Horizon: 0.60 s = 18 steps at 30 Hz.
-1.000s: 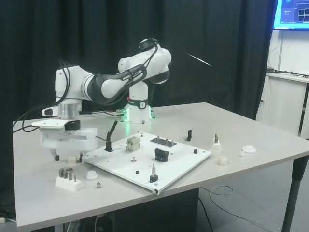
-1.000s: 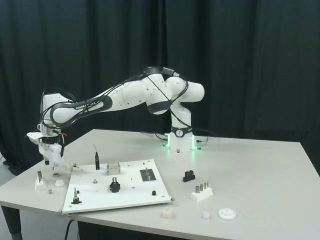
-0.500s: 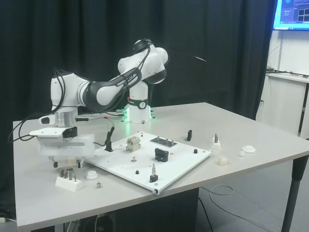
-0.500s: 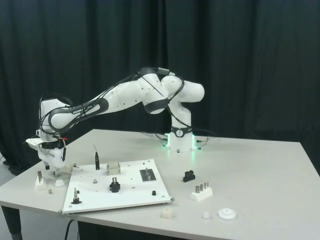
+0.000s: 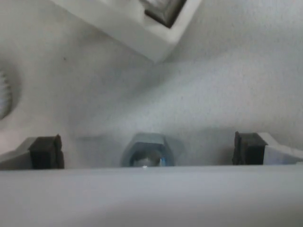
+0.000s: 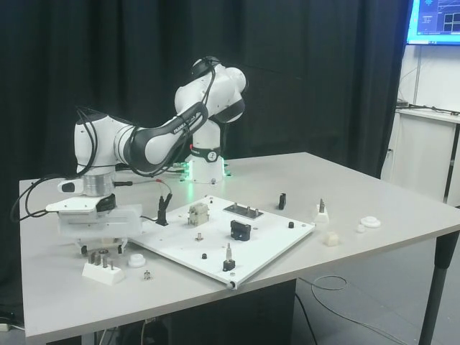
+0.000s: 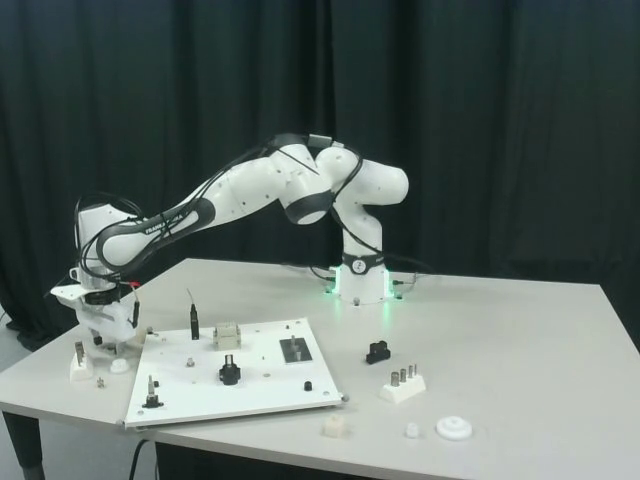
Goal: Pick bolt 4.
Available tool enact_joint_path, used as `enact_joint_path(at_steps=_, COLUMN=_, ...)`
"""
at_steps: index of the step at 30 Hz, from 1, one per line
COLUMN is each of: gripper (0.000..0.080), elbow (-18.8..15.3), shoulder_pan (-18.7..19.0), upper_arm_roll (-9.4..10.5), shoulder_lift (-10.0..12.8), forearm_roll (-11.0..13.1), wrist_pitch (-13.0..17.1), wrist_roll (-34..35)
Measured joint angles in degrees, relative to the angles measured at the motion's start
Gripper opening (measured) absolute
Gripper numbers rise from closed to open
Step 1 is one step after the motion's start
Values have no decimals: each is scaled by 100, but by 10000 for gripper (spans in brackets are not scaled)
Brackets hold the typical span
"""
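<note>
Jaws spread wide, bolt 4 (image 5: 146, 153) midway between them

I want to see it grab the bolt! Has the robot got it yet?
Not yet. Reaching over looks done: the pincer sits low over the bolt, with the bolt's head between its open fingers. In the room views the arm bends down by the small white holder. Squeezing shut and lifting are still left.

White arm (image 6: 165, 129) stretched low, claw (image 5: 147, 150) spread (fingertips apart)
</note>
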Motion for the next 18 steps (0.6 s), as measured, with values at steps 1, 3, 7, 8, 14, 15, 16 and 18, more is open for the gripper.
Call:
enact_joint_path(at_steps=1, gripper=800, elbow=9, shoulder_pan=-15, upper_arm_roll=22, shoulder_lift=-8, forearm_roll=-49, wrist_pitch=0, wrist_roll=-3)
enact_joint_path(at_steps=3, gripper=800, elbow=24, shoulder_pan=-44, upper_arm_roll=64, shoulder_lift=-25, forearm_roll=-150, wrist_pitch=0, wrist_roll=-7)
enact_joint_path(at_steps=7, gripper=800, elbow=42, shoulder_pan=-94, upper_arm_roll=138, shoulder_lift=-55, forearm_roll=-300, wrist_pitch=1, wrist_roll=-11)
enact_joint_path(at_steps=8, gripper=800, elbow=44, shoulder_pan=-107, upper_arm_roll=160, shoulder_lift=-65, forearm_roll=-329, wrist_pitch=1, wrist_roll=-12)
enact_joint_path(at_steps=14, gripper=800, elbow=46, shoulder_pan=-186, upper_arm_roll=303, shoulder_lift=-127, forearm_roll=-447, wrist_pitch=10, wrist_roll=-13)
enact_joint_path(at_steps=15, gripper=800, elbow=46, shoulder_pan=-197, upper_arm_roll=324, shoulder_lift=-134, forearm_roll=-453, wrist_pitch=17, wrist_roll=-16)
enact_joint_path(at_steps=16, gripper=800, elbow=46, shoulder_pan=-208, upper_arm_roll=344, shoulder_lift=-139, forearm_roll=-460, wrist_pitch=25, wrist_roll=-20)
enact_joint_path(at_steps=18, gripper=800, elbow=46, shoulder_pan=-227, upper_arm_roll=385, shoulder_lift=-150, forearm_roll=-483, wrist_pitch=55, wrist_roll=-25)
